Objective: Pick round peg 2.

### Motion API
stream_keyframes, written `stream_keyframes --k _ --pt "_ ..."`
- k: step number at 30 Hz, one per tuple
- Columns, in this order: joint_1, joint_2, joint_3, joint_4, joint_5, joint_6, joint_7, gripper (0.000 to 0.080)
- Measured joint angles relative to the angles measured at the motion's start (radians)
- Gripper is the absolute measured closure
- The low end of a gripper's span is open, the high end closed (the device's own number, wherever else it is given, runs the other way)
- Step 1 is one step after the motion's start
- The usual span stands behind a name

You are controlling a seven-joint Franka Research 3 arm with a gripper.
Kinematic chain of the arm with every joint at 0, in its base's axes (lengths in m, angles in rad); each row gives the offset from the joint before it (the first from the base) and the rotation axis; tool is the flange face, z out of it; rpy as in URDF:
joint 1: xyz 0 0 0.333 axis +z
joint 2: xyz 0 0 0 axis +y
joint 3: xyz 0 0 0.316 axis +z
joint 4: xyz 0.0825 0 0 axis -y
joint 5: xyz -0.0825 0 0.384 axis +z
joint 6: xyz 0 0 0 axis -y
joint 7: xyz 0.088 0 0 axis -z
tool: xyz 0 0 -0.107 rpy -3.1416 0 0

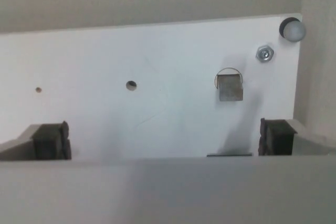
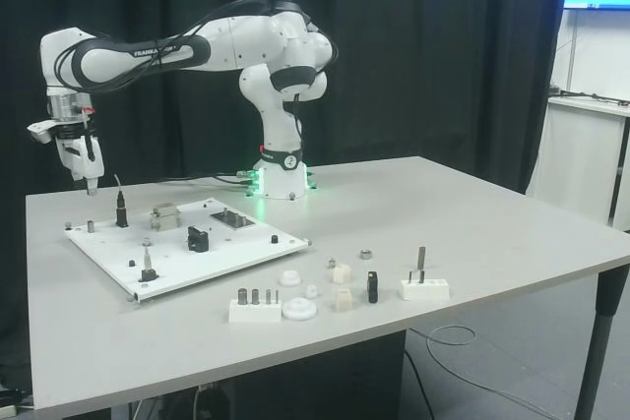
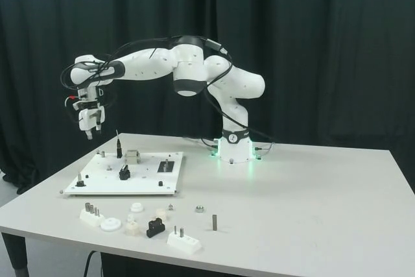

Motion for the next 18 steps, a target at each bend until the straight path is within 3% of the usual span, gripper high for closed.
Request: stream_keyframes --k 18 --pt "0.003 0.0 -0.017 0.031 0.001 -0.003 0.031 0.0003"
